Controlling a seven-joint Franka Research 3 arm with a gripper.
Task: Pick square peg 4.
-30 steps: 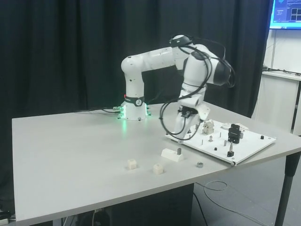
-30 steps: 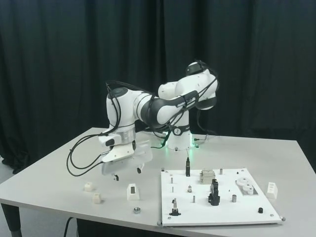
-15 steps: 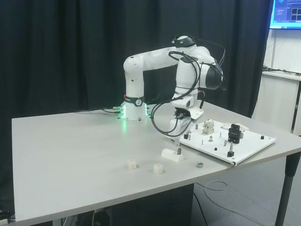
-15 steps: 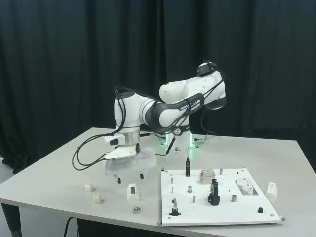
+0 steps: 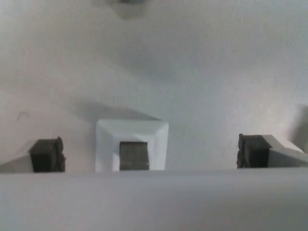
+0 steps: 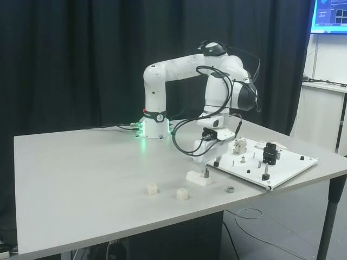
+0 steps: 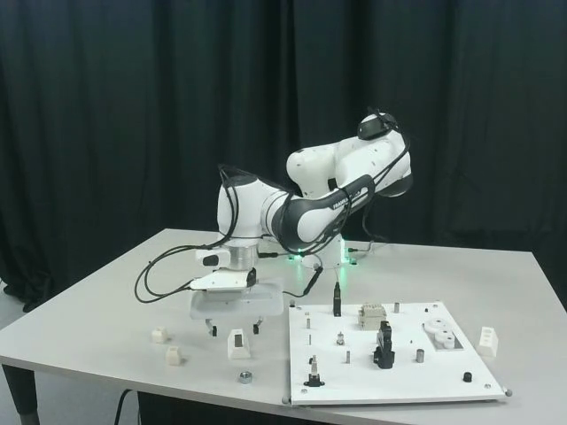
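Observation:
The square peg [image 5: 133,155] is a small grey block standing upright in a white holder [image 5: 132,137] on the grey table. In the first room view the peg [image 6: 206,174] rises from the holder [image 6: 197,178] just off the corner of the white board. My gripper [image 5: 149,154] hangs directly above it, open, with its black fingertips [image 5: 46,155] wide apart on either side of the holder and touching nothing. The second room view shows the gripper [image 7: 234,329] a little above the holder [image 7: 237,343].
A white board [image 6: 290,167] carrying several small pegs and black parts lies beside the holder, also seen as the board [image 7: 443,376]. Two small white blocks [image 6: 152,189] [image 6: 182,194] and a metal ring [image 6: 230,189] lie near the table's front edge.
The arm has swung across and lowered, bringing the gripper from beside the board to directly over the holder with the peg. Nothing has been gripped.

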